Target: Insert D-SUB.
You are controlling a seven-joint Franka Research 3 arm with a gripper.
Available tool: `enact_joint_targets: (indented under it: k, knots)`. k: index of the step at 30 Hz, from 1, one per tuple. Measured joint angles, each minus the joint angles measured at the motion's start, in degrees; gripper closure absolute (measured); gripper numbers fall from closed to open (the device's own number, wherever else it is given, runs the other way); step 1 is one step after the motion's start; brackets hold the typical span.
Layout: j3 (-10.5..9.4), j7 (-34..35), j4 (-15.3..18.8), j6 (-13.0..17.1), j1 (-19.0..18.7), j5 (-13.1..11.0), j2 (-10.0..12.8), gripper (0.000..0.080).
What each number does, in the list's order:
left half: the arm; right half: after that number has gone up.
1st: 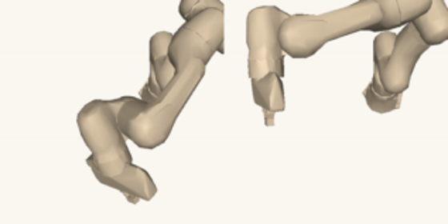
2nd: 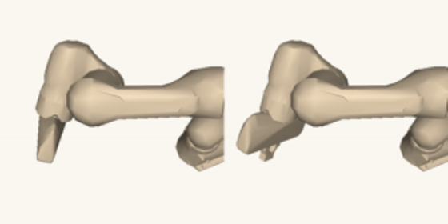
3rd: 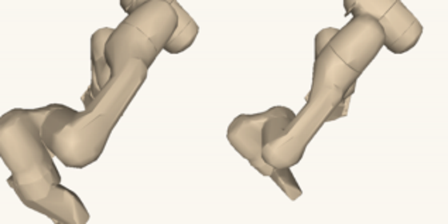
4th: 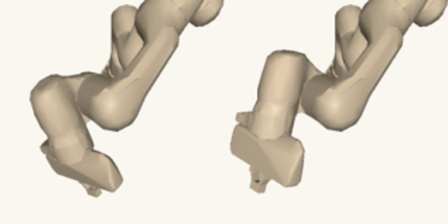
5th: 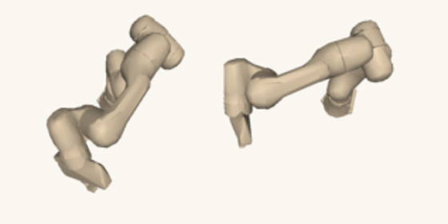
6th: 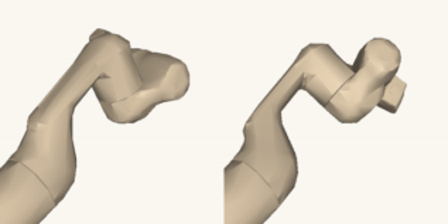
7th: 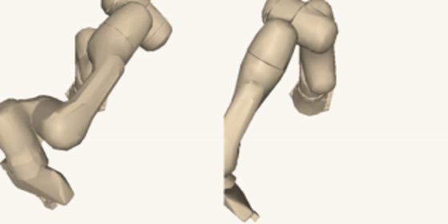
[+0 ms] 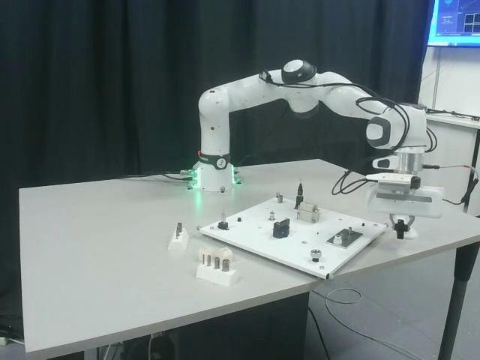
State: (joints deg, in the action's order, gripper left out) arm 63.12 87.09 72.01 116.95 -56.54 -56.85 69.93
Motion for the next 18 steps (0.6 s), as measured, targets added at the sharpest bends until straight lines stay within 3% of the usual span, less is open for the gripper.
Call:
enact_joint_targets:
  k: [18]
  knots:
    - [1.21, -0.15, -0.91, -2.32, -0.17, 0.00, -0.78, 0.0650]
